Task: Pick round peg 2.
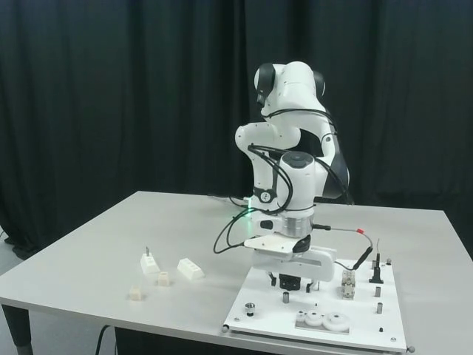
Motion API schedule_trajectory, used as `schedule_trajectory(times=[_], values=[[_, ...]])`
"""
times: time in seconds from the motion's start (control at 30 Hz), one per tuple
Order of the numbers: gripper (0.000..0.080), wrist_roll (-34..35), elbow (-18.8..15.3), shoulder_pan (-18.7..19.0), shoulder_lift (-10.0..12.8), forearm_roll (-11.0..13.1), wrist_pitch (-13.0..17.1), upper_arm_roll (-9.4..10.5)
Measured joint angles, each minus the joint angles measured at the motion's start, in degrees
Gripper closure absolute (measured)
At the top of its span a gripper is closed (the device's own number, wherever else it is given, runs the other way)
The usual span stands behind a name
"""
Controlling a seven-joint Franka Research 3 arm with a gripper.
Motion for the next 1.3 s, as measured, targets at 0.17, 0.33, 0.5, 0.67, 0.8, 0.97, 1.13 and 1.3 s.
schedule_trajectory(times=[0.17, 0.33, 0.5, 0.67, 0.8, 0.97, 1.13, 1.3], values=[[0.0018, 0.07, 1.38, -0.01, -0.07, -0.02, -2.23, -0.18], [0.0006, 0.11, 2.39, -0.01, -0.12, -0.03, -3.83, -0.40], [0.0003, 0.18, 2.97, -0.01, -0.18, -0.06, -4.65, -0.61], [0.0003, 0.18, 3.07, -0.01, -0.25, -0.19, -4.66, -0.75], [0.0003, 0.18, 3.07, -0.01, -0.30, -0.35, -4.66, -0.88], [0.0003, 0.18, 3.07, -0.02, -0.35, -1.15, -4.66, -1.08], [0.0003, 0.18, 3.07, -0.06, -0.42, -2.37, -4.69, -1.29], [0.0003, 0.18, 3.07, -0.29, -0.56, -3.61, -4.84, -1.32]])
